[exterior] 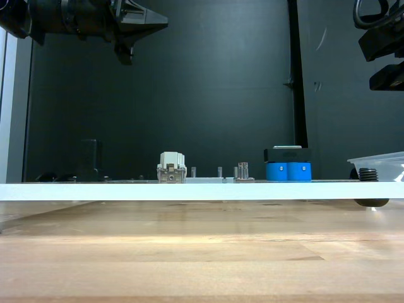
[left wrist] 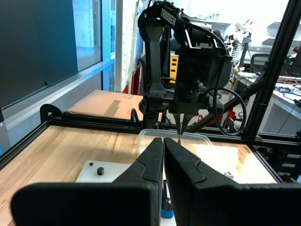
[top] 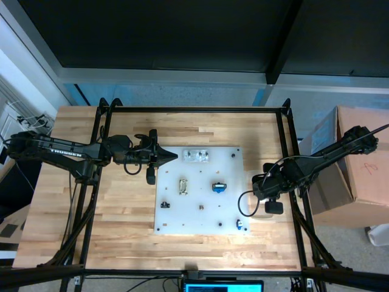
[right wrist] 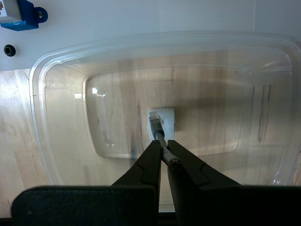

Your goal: Pick the RJ45 connector and install on the taskboard

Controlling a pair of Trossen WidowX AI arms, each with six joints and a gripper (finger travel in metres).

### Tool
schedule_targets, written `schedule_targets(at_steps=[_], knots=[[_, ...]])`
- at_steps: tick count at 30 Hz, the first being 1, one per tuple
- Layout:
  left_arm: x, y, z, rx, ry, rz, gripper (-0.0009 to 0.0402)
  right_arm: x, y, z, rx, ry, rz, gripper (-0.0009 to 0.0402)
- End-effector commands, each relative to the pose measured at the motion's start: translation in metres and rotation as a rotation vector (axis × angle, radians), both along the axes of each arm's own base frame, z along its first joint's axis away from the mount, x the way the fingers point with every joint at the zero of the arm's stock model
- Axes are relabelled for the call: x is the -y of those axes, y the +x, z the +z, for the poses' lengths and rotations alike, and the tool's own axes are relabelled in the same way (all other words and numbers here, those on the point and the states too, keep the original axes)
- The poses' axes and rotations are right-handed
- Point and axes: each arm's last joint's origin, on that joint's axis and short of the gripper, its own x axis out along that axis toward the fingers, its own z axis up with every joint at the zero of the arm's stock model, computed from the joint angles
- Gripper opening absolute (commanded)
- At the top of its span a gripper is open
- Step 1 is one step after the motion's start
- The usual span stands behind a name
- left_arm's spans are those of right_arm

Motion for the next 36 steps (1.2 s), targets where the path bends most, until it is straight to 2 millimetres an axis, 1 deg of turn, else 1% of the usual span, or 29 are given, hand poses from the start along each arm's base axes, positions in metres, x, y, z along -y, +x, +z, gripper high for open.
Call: schedule_targets(at_steps=[1,13,25,36], knots=[[0.0,0.0,0.0,0.0,0.0,0.0,0.0001,0.0,0.0,-0.001,-0.003,-0.002,0.0,0.0],[0.0,0.0,0.0,0.0,0.0,0.0,0.0001,0.001,-0.005,-0.012,-0.036,-0.013,-0.073,0.0],[0.0,0.0,0.0,0.0,0.0,0.0,0.0001,-0.001,-0.007,-0.018,-0.032,-0.018,-0.072,0.0],[0.0,0.0,0.0,0.0,0.0,0.0,0.0001,-0.002,-0.007,-0.016,-0.034,-0.017,-0.079,0.0]])
